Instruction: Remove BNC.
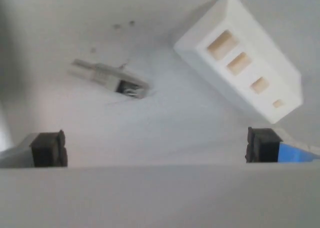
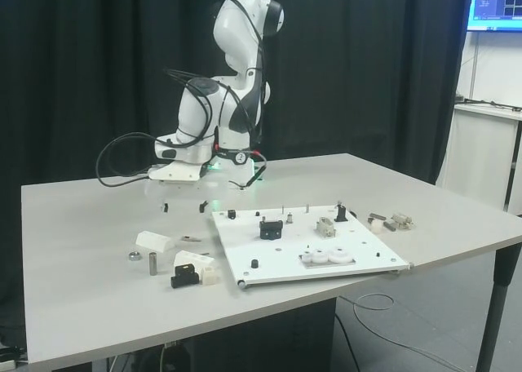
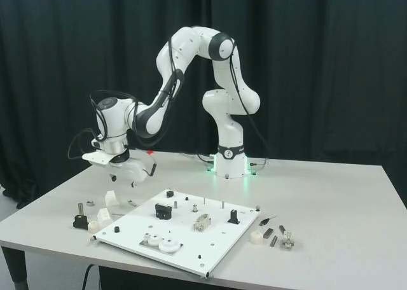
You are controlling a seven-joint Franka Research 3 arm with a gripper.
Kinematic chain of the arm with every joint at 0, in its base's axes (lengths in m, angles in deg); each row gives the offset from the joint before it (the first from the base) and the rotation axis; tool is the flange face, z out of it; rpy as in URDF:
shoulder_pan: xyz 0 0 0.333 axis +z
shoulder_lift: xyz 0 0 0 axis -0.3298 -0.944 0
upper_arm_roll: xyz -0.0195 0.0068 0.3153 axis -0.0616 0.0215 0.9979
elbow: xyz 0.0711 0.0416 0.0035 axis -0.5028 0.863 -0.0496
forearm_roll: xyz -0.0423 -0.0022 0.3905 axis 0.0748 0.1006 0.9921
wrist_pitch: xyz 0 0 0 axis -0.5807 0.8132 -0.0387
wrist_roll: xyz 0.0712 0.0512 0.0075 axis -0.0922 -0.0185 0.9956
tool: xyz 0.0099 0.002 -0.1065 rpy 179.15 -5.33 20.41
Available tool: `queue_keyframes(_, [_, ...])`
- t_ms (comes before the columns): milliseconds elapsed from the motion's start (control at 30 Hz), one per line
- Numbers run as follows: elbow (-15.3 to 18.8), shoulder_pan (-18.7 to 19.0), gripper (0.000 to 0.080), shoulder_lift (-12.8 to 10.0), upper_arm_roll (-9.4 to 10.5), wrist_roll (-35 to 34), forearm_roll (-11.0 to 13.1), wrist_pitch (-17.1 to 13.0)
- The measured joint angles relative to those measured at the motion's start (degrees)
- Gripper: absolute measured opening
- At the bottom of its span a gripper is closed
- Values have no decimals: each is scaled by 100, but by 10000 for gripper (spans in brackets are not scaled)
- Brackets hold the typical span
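While the jaws stand released and empty in the wrist view, a white socket block and a small grey plug lie on the grey surface beneath. From the first room view, the white board sits beside them. Which board part is the BNC cannot be told. From the second room view, the arm reaches over the surface's corner.

grey table, white board, loose parts
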Motion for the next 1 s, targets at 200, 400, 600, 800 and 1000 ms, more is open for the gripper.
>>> queue_keyframes(200, [41,106,800,179,1,-123,252,332])
queue_keyframes(400, [150,300,800,403,2,-355,391,592])
queue_keyframes(600, [395,569,800,661,5,-762,496,638])
queue_keyframes(800, [702,893,800,947,7,-1268,581,617])
queue_keyframes(1000, [1005,1231,800,1220,18,-1852,620,478])
